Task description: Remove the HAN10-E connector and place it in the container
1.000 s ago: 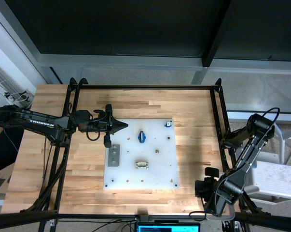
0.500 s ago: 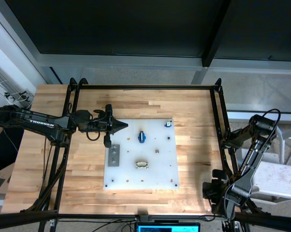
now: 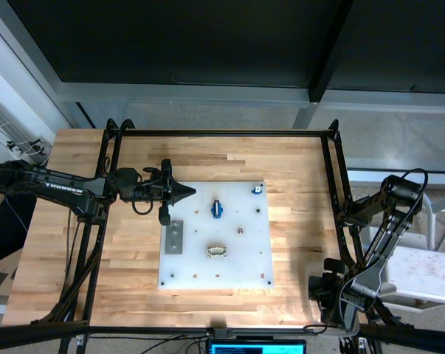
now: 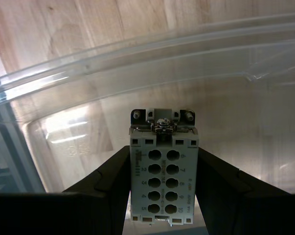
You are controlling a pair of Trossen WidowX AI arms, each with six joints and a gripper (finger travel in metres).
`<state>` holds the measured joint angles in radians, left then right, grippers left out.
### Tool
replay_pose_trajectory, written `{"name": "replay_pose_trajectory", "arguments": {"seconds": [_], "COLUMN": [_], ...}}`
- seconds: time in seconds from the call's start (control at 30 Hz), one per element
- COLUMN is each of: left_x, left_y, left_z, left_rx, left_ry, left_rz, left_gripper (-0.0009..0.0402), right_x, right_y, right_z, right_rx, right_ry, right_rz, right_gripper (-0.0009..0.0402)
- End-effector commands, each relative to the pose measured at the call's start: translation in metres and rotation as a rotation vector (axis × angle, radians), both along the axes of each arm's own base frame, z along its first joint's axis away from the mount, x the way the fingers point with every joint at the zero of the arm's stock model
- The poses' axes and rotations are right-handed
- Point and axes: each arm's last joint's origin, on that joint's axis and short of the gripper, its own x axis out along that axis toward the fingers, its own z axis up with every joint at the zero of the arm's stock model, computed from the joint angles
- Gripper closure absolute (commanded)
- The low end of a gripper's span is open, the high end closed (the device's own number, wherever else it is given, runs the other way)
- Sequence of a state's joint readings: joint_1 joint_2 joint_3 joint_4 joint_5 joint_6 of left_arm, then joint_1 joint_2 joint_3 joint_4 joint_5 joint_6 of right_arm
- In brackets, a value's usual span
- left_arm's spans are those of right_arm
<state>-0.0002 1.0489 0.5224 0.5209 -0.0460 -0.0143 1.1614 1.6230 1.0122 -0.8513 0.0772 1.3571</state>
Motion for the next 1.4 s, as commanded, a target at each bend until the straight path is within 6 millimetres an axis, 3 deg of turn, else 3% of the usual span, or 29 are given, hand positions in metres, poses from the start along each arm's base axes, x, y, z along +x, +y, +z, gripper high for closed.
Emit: {"name": "replay_pose_trajectory", "arguments": {"seconds": [0.03,0.33,0.57,1.0,1.4], "left_x": [0.0,0.0,0.0,0.0,0.0], "left_y": [0.0,0.0,0.0,0.0,0.0], "left_z": [0.0,0.0,0.0,0.0,0.0], "left_rx": [0.0,0.0,0.0,0.0,0.0], "left_ry": [-0.001,0.0,-0.001,0.0,0.0], "left_rz": [0.0,0.0,0.0,0.0,0.0], "left_gripper": [0.0393,0.0393,0.0393,0.0393,0.0393], "right_x": [0.0,0.0,0.0,0.0,-0.004], "right_y": [0.0,0.0,0.001,0.0,-0.006], "right_z": [-0.001,-0.001,-0.001,0.001,0.023], "right_rx": [-0.001,0.003,0.008,0.013,0.114], "right_ry": [-0.001,-0.002,-0.004,-0.006,0.009], "right_rz": [-0.001,0.003,0.002,0.003,0.01], "right_gripper": [0.0286,0.0176,0.0123,0.0118,0.0118]}}
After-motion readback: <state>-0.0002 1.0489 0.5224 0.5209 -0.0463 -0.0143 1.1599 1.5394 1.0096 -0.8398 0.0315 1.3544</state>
